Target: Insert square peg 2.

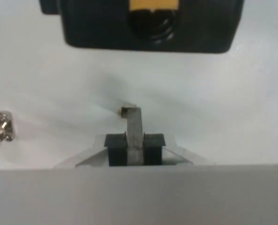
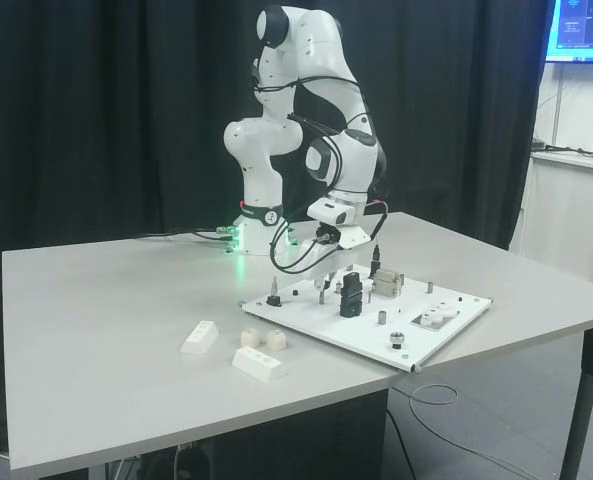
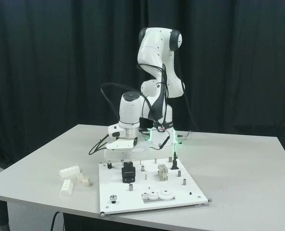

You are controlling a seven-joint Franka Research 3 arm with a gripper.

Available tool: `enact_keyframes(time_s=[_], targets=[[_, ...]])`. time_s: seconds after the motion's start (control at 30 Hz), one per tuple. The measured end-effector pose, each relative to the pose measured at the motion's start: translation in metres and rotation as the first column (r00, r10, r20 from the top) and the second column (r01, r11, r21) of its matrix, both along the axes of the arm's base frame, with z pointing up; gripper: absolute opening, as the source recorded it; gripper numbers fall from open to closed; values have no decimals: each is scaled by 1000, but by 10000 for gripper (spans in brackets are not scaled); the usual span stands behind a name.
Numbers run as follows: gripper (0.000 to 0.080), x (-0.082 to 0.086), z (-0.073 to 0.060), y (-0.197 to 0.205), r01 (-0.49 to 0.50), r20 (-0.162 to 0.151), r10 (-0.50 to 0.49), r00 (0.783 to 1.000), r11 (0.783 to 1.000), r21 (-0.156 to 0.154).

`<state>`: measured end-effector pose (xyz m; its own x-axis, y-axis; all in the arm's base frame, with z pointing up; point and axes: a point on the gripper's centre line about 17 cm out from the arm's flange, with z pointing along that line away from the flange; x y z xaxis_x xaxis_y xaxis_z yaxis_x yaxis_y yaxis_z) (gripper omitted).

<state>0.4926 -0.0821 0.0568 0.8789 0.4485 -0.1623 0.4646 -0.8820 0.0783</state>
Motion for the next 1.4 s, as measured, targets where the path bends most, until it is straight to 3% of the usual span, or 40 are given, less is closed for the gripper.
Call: enact_keyframes(time_s=[1.4], targets=[[70,-1,0,3,17,-3,-17,1000,1000,13]])
